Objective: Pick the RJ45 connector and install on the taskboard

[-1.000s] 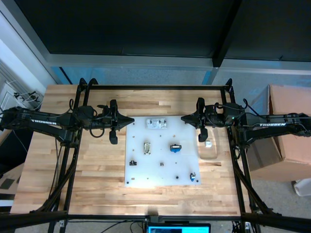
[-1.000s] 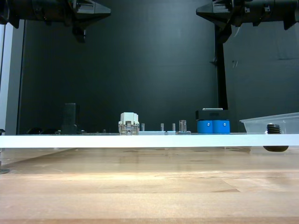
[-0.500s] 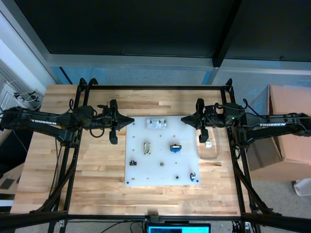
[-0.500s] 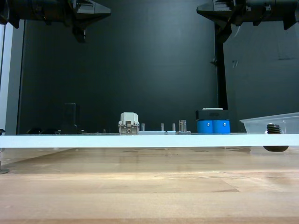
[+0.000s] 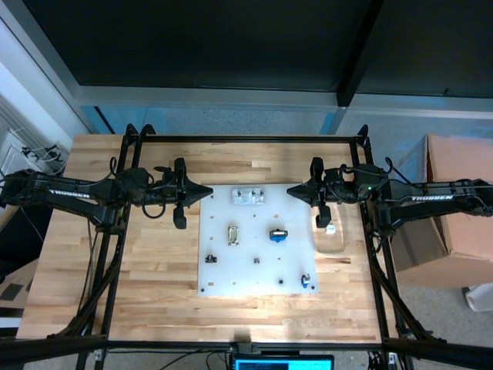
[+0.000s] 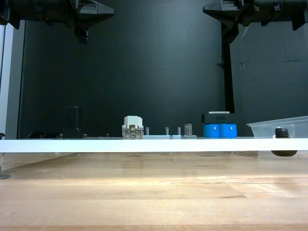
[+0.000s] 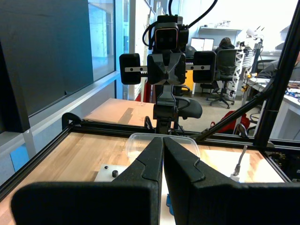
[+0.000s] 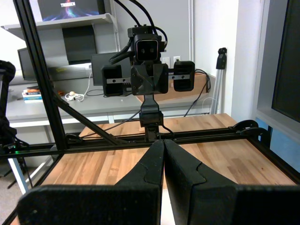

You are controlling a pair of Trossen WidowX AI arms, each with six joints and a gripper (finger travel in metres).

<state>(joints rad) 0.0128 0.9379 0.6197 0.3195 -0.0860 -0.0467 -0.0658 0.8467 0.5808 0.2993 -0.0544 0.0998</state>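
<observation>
Wooden bench (image 5: 154, 293) carries one white board (image 5: 231, 270) and one clear tray (image 5: 333, 245) with one white block (image 5: 330, 228); nothing has moved. High above, the left hand (image 5: 206, 193) and right hand (image 5: 293, 188) are pressed together, empty. One connector (image 7: 238, 163) stands in the blue jack (image 5: 306, 281), depth unclear.

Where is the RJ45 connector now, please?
High view: the connector seems seated in the blue jack at the white board's near right corner; the left tool and right tool hang shut above its far edge.
</observation>
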